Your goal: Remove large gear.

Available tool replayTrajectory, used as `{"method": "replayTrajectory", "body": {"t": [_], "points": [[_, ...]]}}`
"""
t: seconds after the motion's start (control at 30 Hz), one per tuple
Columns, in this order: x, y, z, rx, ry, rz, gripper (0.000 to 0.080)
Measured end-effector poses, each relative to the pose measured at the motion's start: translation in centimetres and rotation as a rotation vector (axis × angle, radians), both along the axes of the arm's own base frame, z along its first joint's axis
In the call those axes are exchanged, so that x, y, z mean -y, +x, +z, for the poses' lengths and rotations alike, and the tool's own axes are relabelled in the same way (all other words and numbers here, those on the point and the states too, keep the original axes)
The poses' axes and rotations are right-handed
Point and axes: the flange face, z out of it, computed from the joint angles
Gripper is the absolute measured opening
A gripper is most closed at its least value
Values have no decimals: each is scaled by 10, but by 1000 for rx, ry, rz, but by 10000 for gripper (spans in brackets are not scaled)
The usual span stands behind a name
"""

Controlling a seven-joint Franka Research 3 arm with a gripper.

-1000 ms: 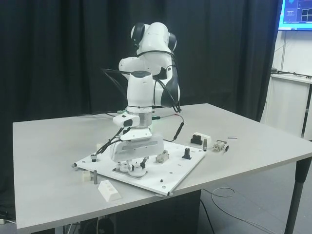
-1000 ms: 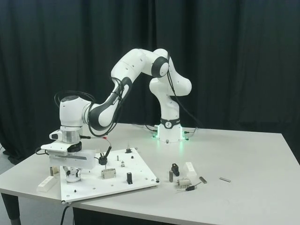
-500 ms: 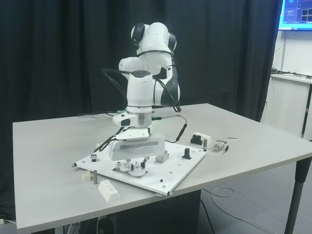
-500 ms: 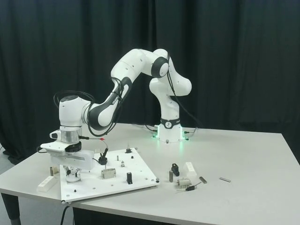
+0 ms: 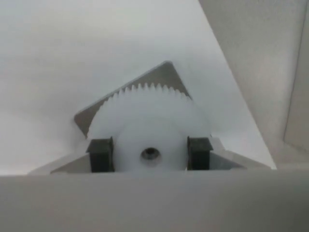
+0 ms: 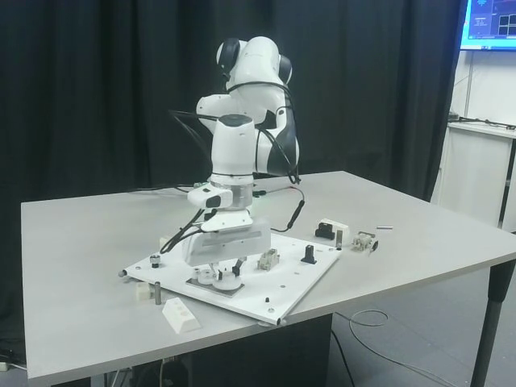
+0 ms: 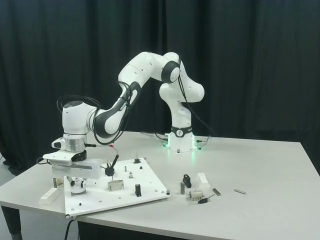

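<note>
Since the earlier frames our wrist has risen slightly. We find the gripper [image 5: 150,155] pinching the large gear [image 5: 149,121] by its hub, just above the grey mounting plate [image 5: 161,75] on the white board [image 6: 306,278]. We advise a straight, untilted lift.

Open tabletop [image 6: 89,242] beside the board [image 6: 302,278] — small fixtures [image 7: 137,189] crowding it, seemingly close-set.

Black curtains [image 7: 250,60] hang behind the grey table [image 7: 270,170]; a white cabinet [image 6: 476,169] stands aside.
</note>
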Motion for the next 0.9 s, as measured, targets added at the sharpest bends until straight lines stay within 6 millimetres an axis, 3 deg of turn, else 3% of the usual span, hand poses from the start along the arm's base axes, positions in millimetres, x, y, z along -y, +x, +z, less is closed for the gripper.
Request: {"method": "replayTrajectory", "body": {"t": [0.9], "points": [[8,9,35,-33,18,-150,326]]}}
